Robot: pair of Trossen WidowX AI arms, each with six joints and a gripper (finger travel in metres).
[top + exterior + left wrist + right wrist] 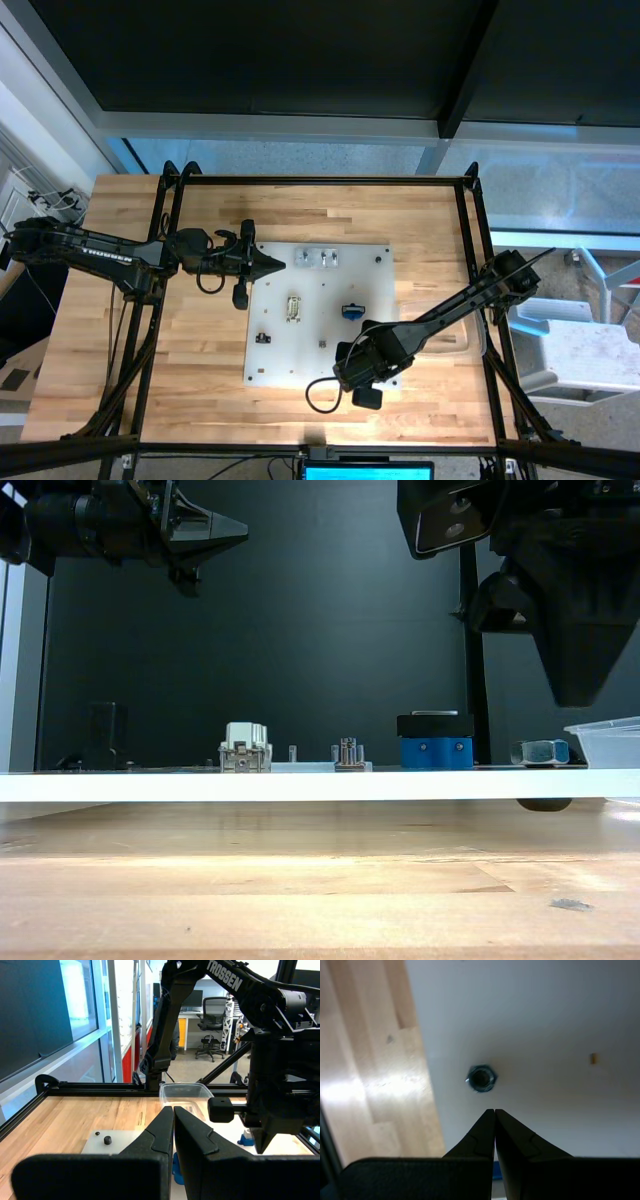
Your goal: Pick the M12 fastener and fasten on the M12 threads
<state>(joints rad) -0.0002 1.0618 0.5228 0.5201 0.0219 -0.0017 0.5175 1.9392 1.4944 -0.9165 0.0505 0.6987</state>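
The small silver M12 nut (481, 1078) rests on the white board (545, 1020) near its wooden-edge side, and its dark centre shows that it sits on its stud. From table height the nut (540, 751) sits low on the board, hiding any ribs. My right gripper (494, 1110) hangs just above and beside it, shut with nothing between its fingers. From above, the right gripper (352, 372) covers the nut. My left gripper (283, 265) is shut and empty, held high over the board's far left edge.
A clear tray (610, 735) stands just right of the nut, off the board's right edge (472, 345). A blue connector block (435, 750) and a white connector (245, 750) stand mid-board. The black frame rails (320, 180) ring the table.
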